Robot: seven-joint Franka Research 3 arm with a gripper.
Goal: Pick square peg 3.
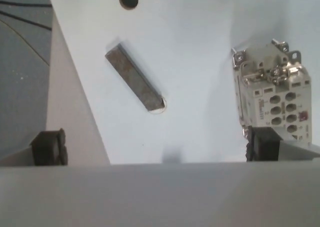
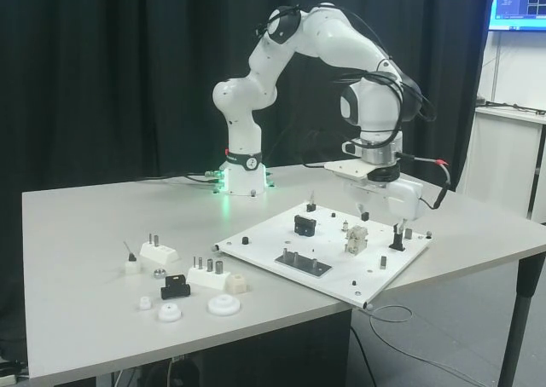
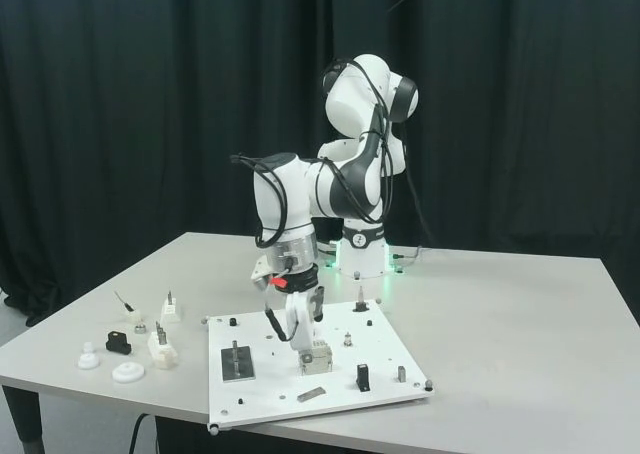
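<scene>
Black fingers (image 1: 49,148) spread wide, holding nothing, hovering above white board (image 1: 200,87); square peg (image 1: 134,77) between them.

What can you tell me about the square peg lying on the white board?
The square peg is a long, dark grey bar with a square section and flat faces, metal by its look. It lies flat on the white board, one end at a small hole, apart from the connector block. In the second room view it shows near the board's front edge. Nothing grips it; the gripper hangs above, jaws open.
</scene>
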